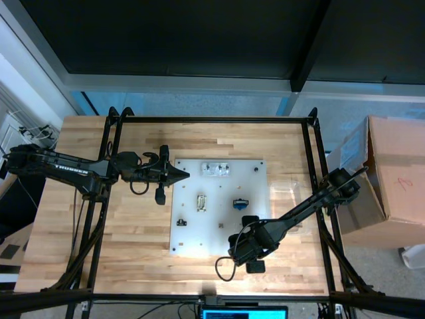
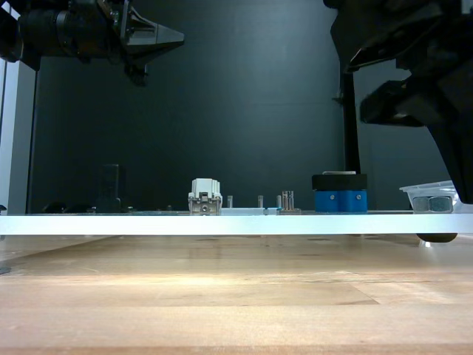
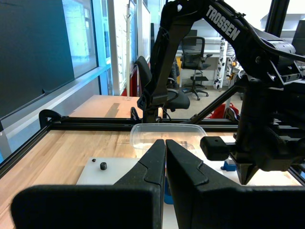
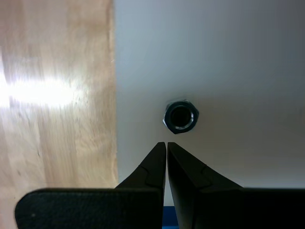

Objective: Unfasten the M12 nut and place it in the container

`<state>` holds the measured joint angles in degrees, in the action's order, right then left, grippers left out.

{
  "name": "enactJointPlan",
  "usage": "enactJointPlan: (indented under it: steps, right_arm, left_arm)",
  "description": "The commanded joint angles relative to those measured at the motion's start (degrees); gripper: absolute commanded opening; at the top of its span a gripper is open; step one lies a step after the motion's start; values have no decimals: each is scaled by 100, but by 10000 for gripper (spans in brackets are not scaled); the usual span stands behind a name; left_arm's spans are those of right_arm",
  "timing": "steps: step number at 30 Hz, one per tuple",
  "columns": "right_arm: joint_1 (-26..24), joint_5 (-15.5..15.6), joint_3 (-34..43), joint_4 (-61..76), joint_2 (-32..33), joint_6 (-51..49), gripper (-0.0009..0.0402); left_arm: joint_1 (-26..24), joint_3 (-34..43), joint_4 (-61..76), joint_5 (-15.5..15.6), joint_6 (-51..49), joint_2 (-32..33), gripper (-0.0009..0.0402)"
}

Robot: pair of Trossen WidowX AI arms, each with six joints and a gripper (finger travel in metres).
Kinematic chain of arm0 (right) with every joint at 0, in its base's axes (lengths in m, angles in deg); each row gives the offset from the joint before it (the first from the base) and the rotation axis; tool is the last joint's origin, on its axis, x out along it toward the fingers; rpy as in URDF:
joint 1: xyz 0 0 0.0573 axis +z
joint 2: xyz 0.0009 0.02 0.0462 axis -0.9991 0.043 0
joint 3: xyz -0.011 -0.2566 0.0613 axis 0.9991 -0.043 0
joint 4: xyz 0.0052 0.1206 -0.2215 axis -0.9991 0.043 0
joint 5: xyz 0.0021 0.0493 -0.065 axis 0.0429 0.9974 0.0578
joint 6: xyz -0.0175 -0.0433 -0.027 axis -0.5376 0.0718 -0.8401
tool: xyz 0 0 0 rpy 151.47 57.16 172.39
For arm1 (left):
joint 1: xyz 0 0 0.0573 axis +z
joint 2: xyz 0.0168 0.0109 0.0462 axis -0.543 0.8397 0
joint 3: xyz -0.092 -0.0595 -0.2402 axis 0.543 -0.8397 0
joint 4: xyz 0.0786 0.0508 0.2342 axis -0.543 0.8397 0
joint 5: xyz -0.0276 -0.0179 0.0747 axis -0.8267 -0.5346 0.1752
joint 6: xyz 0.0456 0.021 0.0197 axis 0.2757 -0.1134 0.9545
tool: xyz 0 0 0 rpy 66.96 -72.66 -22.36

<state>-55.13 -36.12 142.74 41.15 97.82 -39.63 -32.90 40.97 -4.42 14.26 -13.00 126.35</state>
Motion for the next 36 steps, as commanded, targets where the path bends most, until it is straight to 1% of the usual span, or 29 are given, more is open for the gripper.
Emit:
enactJointPlan:
  steps: [1, 3, 5, 7, 15, 24, 26, 29, 36]
  right_arm:
    - [7, 15, 2, 2, -4, -654, 5]
    - [11, 81, 2, 9, -4, -1093, 4]
    - [13, 229, 2, 17, -7, -1591, 4]
    - [17, 302, 2, 15, -13, -1878, 4]
    - [17, 297, 2, 15, -13, -2142, 4]
    - [17, 299, 2, 11, -22, -2044, 4]
    - [20, 297, 4, -13, -61, -1773, 4]
    - [22, 295, 70, -9, -131, -1062, 4]
    - [22, 297, 330, 278, -225, 1001, 4]
  left_arm:
    - [2, 2, -2, -2, 0, 0, 0]
    - [0, 2, -2, -2, 0, 0, 0]
    - [0, 2, -2, -2, 0, 0, 0]
    - [2, 2, 0, -2, 0, 0, 0]
    - [0, 2, 0, -2, 0, 0, 0]
    - [0, 2, 0, -2, 0, 0, 0]
    - [0, 2, -2, -2, 0, 0, 0]
    - [0, 2, -2, -2, 0, 0, 0]
    - [0, 2, -2, -2, 0, 0, 0]
